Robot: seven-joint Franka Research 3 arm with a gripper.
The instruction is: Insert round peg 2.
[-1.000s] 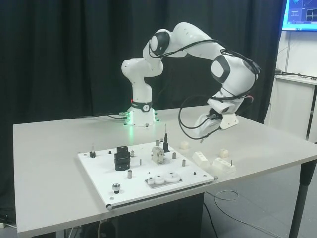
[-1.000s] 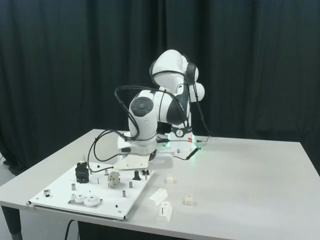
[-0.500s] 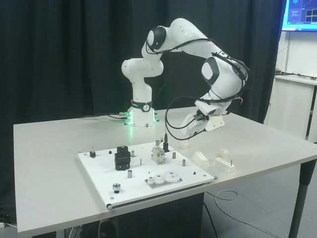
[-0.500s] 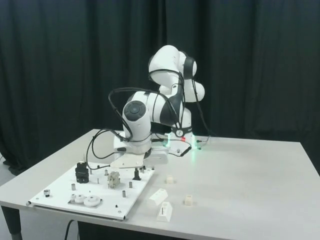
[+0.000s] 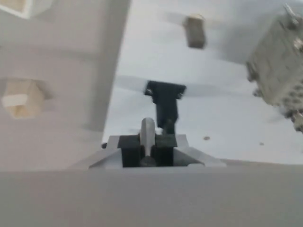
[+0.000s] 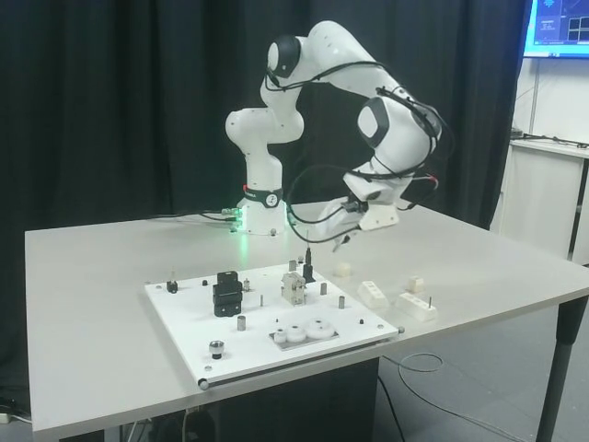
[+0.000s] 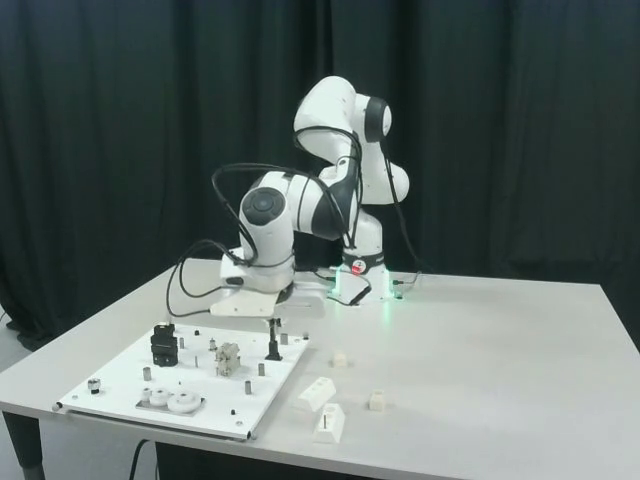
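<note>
In the wrist view my gripper (image 5: 147,153) is shut on a small grey round peg (image 5: 147,133), which stands upright between the black fingers. Straight beneath it a black upright fixture (image 5: 165,100) rises from the white assembly board (image 5: 218,118). From the room views the gripper (image 6: 340,239) (image 7: 271,322) hangs a little above that fixture (image 6: 308,269) (image 7: 272,350), at the far right corner of the board (image 6: 184,322) (image 7: 110,385). The peg itself is too small to make out there.
A metal block (image 5: 277,71) (image 6: 294,287) and a short grey post (image 5: 194,31) stand on the board near the fixture. Farther along are a black block (image 6: 226,293) and white gears (image 6: 304,331). Loose white blocks (image 6: 373,295) (image 6: 416,306) (image 6: 342,270) lie on the grey table beside the board.
The arm has swung from above the loose white blocks over to the board's far right corner, and the hand has risen. The gripper now hangs over the black fixture.
</note>
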